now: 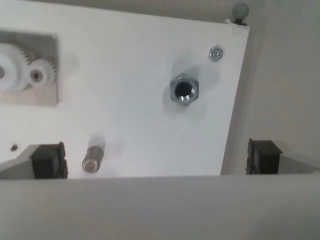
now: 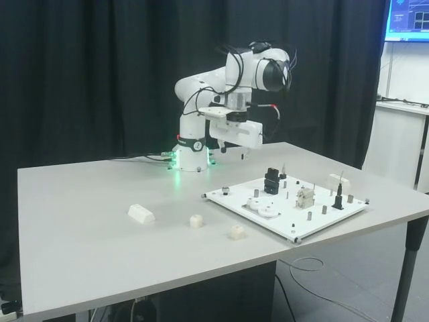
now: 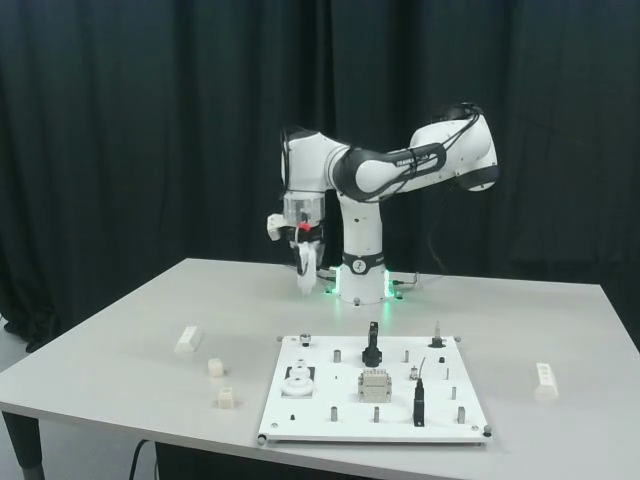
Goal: Remove bolt 4.
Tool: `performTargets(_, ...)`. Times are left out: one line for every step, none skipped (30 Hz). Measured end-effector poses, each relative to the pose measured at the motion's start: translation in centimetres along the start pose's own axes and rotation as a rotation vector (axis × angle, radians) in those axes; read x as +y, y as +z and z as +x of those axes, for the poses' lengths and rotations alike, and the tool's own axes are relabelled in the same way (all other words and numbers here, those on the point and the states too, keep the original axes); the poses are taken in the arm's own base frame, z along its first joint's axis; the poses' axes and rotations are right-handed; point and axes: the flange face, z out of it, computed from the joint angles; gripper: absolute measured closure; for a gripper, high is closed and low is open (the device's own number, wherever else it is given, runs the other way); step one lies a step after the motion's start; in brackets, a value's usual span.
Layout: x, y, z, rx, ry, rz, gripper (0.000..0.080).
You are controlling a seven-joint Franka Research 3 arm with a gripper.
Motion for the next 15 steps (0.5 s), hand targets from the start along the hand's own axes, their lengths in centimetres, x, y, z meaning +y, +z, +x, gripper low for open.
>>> performTargets(0.0,0.2,0.1,0.005,0.001,-0.001,0.0003)
performTargets(-0.1,0.4,0.1,0.009,0.002,-0.001,0.0003)
performTargets(-0.1,0.6,0.2,0.014,0.004,-0.002,0.0003)
performTargets(-0.1,0.9,0.3,0.018,0.005,-0.003,0.0003)
performTargets(-0.1,1.1,0.4,0.022,0.007,-0.004,0.0003)
performTargets(-0.2,1.3,0.5,0.027,0.008,-0.003,0.0003)
performTargets(-0.2,1.5,0.6,0.031,0.008,-0.003,0.0003)
performTargets(-0.2,1.7,0.7,0.036,0.006,-0.003,0.0003)
performTargets(-0.2,1.9,0.8,0.041,0.002,-0.002,0.0003)
performTargets(-0.2,2.0,0.9,0.044,-0.003,-0.003,0.0003)
performTargets(-0.2,2.2,1.0,0.047,-0.008,-0.005,0.0003)
performTargets(-0.1,2.4,1.1,0.048,-0.014,-0.006,0.0003)
performTargets(-0.1,2.6,1.1,0.049,-0.021,-0.008,0.0003)
performTargets(-0.1,2.8,1.2,0.048,-0.027,-0.010,0.0003)
performTargets(-0.1,3.0,1.2,0.046,-0.031,-0.011,0.0003)
